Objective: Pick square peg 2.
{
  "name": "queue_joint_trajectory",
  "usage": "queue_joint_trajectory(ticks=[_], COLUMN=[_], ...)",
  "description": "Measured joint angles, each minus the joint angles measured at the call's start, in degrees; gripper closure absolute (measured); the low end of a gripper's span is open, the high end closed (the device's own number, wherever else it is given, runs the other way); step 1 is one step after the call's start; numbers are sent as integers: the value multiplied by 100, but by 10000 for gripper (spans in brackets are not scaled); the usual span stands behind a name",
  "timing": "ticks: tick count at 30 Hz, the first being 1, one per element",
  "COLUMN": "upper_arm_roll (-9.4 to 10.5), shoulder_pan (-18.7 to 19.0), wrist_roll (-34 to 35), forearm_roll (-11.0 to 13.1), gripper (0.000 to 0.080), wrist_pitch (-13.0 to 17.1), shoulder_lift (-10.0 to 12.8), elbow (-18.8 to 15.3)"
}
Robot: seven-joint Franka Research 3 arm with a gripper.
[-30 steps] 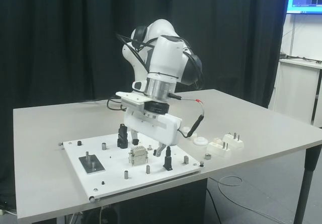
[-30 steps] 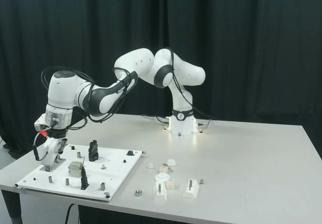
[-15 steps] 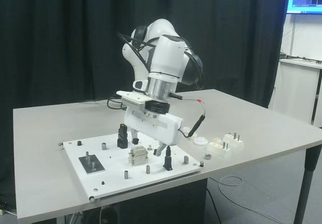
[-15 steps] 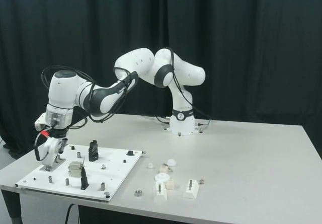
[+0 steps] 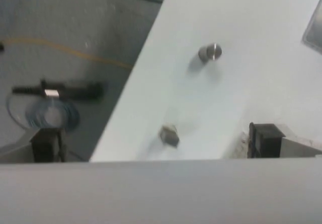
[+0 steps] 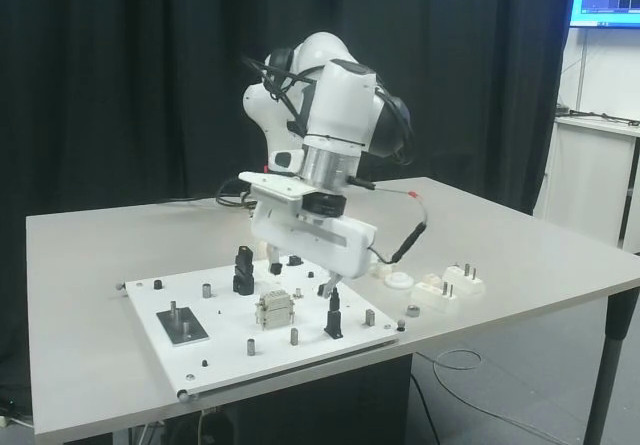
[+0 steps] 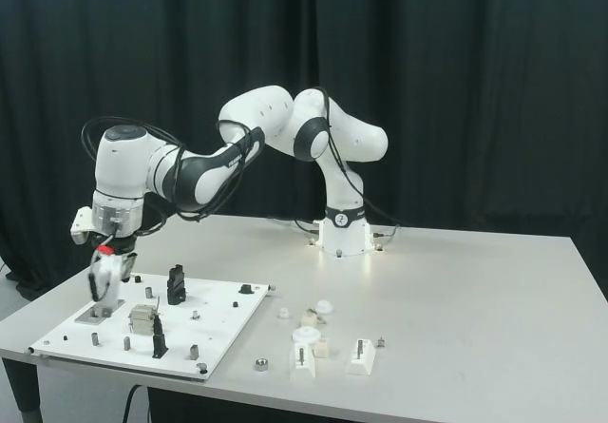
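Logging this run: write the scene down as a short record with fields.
arm: white Franka arm, bolted on the grey table
pincer: above the white board, touching nothing, holding nothing that shows
pincer fingers: apart, as the first room view shows
board parts: grey plate with upright pins, black connector, small metal pegs
wrist view: round metal peg and a squarish peg standing on the board
off the board: white fixture blocks on the table

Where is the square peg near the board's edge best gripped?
Probably on two opposite flat sides near its top, coming straight down from above: the square peg stands upright on the white board, with bare board all around it.
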Motion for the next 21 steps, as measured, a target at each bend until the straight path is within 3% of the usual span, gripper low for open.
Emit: queue_joint_trajectory(ticks=[10,21], upper_arm_roll=[32,33], shoulder_pan=[255,606], wrist_roll=[-320,-409], forearm_roll=[-2,-151], gripper=[3,3], wrist_pitch=[-678,-1163], shoulder_lift=[-176,-243], elbow=[0,0])
